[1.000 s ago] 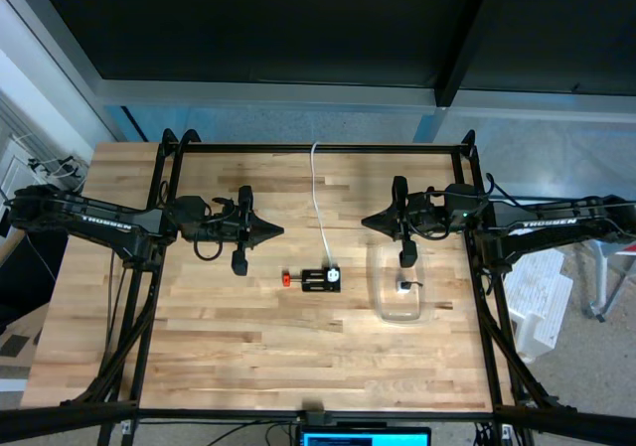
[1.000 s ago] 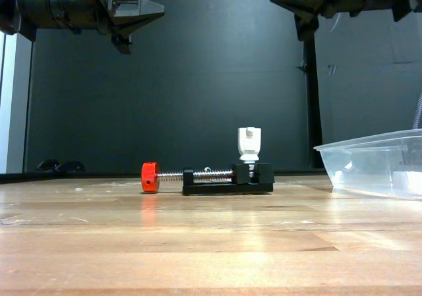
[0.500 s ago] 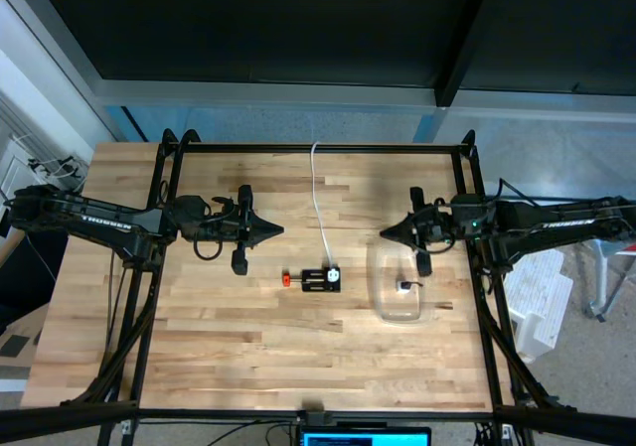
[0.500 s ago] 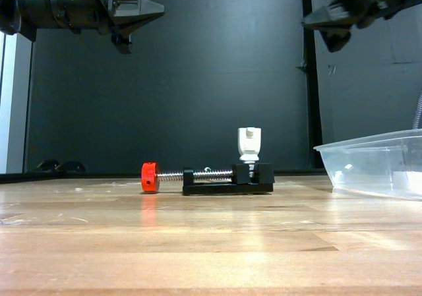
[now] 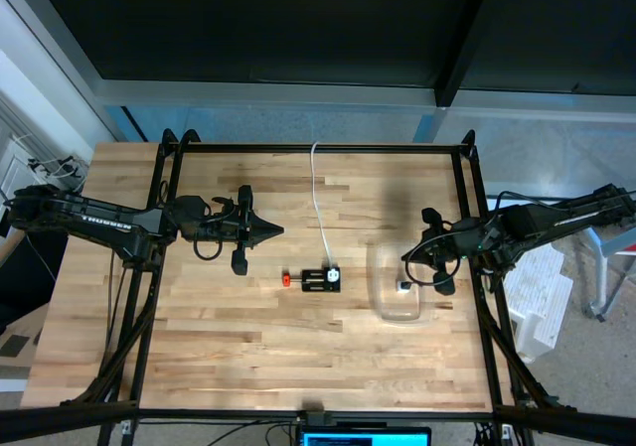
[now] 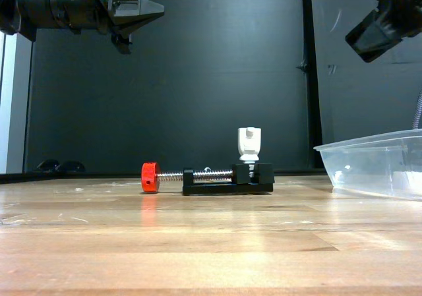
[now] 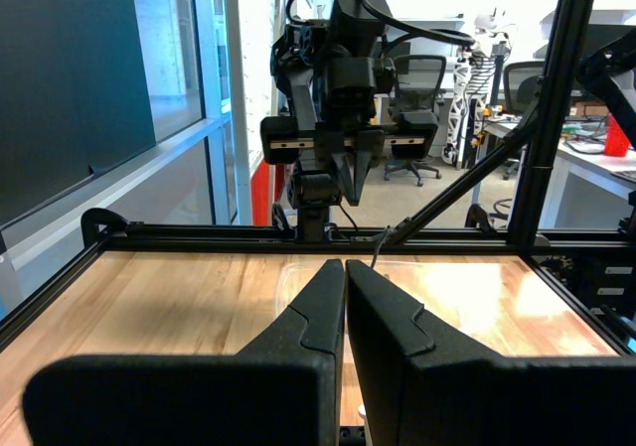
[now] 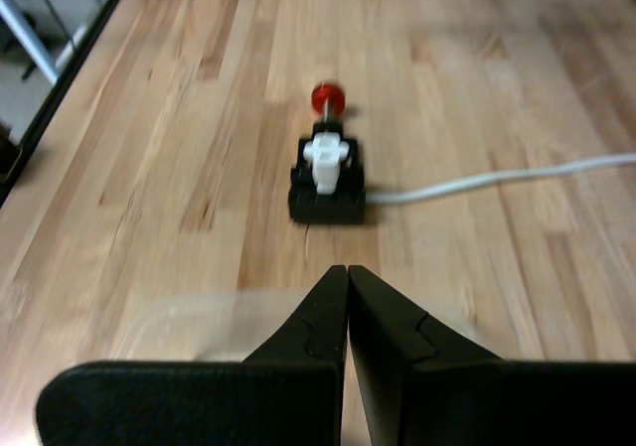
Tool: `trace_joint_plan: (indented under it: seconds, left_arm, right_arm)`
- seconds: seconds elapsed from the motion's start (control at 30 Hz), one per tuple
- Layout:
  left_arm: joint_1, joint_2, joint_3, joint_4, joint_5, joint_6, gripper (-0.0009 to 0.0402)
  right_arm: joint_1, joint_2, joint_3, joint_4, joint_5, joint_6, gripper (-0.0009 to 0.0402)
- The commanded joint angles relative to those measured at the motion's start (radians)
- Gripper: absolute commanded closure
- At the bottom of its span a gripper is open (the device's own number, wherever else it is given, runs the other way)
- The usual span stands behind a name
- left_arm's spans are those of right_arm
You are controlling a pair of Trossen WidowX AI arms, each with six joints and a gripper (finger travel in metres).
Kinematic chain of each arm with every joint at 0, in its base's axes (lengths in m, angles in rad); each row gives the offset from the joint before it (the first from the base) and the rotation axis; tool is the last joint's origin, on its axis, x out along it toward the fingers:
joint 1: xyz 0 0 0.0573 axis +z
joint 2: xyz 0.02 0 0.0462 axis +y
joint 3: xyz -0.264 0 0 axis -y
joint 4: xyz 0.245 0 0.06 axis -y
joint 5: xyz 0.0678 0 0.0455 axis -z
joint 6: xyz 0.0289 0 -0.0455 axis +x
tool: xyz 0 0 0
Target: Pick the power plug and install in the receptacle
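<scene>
right gripper (image 5: pixel 407 258) swung down over clear tray (image 5: pixel 383 309), closed, empty | power plug (image 5: pixel 405 287) lay near its tip, so pick approach likely | left gripper (image 5: pixel 276 230) parked well apart, closed, empty

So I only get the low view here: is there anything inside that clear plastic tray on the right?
Observer: Yes. The high view shows a tiny black power plug with a thin wire lying in the clear plastic tray.
Visitor: Is the right arm's claw holding anything?
Observer: No. Its own camera shows the right end effector shut on nothing, over the tray.
Visitor: And the left one?
Observer: The left end effector is shut and empty too, high over the table, left of the black mini vise that grips the white square receptacle.
</scene>
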Motion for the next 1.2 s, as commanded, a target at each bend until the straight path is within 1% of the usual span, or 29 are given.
trace_joint_plan:
  seconds: [0.03, 0.17, 0.23, 0.27, 0.37, 0.4, 0.47, 0.57, 0.7, 0.87, 1.0, 1.03, 1.2]
  left_arm:
    - [0.000, 0.000, 0.000, 0.000, 0.000, 0.000, 0.0393]
    - [0.000, 0.000, 0.000, 0.000, 0.000, 0.000, 0.0393]
    - [0.000, 0.000, 0.000, 0.000, 0.000, 0.000, 0.0393]
    - [0.000, 0.000, 0.000, 0.000, 0.000, 0.000, 0.0393]
    - [0.000, 0.000, 0.000, 0.000, 0.000, 0.000, 0.0393]
    - [0.000, 0.000, 0.000, 0.000, 0.000, 0.000, 0.0393]
    - [0.000, 0.000, 0.000, 0.000, 0.000, 0.000, 0.0393]
    - [0.000, 0.000, 0.000, 0.000, 0.000, 0.000, 0.0393]
    - [0.000, 0.000, 0.000, 0.000, 0.000, 0.000, 0.0393]
    - [0.000, 0.000, 0.000, 0.000, 0.000, 0.000, 0.0393]
    - [0.000, 0.000, 0.000, 0.000, 0.000, 0.000, 0.0393]
    - [0.000, 0.000, 0.000, 0.000, 0.000, 0.000, 0.0393]
    - [0.000, 0.000, 0.000, 0.000, 0.000, 0.000, 0.0393]
  right_arm:
    - [0.024, -0.004, 0.018, -0.071, -0.002, 0.011, 0.0393]
    - [0.060, -0.010, 0.018, -0.140, 0.004, 0.041, 0.0393]
    - [0.086, -0.010, 0.016, -0.148, 0.027, 0.055, 0.0393]
    - [0.101, -0.010, 0.017, -0.149, 0.032, 0.055, 0.0393]
    - [0.139, -0.017, 0.018, -0.163, 0.077, 0.074, 0.0393]
    - [0.149, -0.020, 0.018, -0.165, 0.082, 0.083, 0.0393]
    - [0.161, -0.022, 0.018, -0.169, 0.103, 0.101, 0.0393]
    - [0.165, -0.021, 0.018, -0.192, 0.101, 0.138, 0.0393]
    - [0.177, -0.021, 0.018, -0.297, 0.099, 0.205, 0.0393]
    - [0.229, -0.016, 0.016, -0.339, 0.094, 0.256, 0.0393]
    - [0.274, 0.015, 0.014, -0.339, 0.095, 0.281, 0.0393]
    - [0.282, 0.028, 0.014, -0.340, 0.100, 0.287, 0.0393]
    - [0.291, 0.093, 0.008, -0.339, 0.103, 0.293, 0.0392]
